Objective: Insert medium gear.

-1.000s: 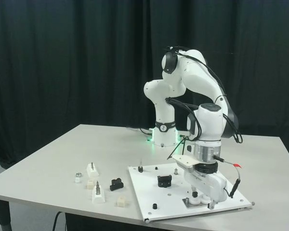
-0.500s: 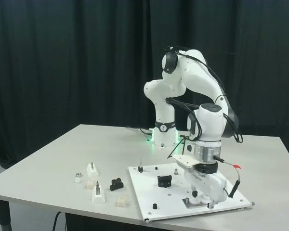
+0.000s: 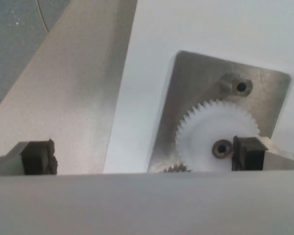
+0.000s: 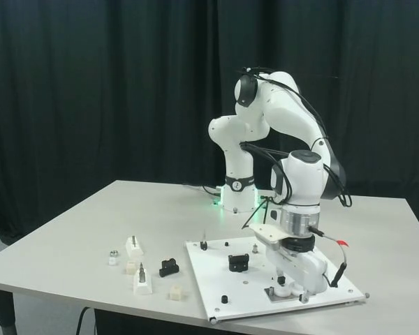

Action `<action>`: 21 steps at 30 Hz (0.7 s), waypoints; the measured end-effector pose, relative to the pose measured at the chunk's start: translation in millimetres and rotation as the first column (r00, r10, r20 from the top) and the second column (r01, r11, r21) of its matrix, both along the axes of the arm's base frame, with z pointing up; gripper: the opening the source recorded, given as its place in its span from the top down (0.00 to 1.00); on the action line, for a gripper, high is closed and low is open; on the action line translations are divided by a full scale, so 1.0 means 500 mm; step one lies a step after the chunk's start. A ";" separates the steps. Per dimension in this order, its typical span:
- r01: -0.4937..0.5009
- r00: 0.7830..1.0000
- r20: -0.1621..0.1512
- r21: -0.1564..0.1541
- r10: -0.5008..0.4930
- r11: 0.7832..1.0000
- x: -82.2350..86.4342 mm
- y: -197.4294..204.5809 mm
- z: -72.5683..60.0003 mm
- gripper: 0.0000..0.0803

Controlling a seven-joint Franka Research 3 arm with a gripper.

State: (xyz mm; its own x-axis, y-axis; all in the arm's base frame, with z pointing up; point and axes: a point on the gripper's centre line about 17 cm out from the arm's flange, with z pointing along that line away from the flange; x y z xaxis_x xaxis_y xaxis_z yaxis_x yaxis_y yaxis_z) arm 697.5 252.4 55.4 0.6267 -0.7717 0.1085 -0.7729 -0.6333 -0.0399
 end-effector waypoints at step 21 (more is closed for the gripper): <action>0.003 1.000 0.005 0.002 -0.003 1.000 0.000 0.007 -0.005 0.00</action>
State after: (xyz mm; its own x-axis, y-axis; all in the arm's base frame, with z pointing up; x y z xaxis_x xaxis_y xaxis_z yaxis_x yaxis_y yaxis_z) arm 697.7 255.7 53.2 0.6242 -0.7735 0.1101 -0.7743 -0.6312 -0.0447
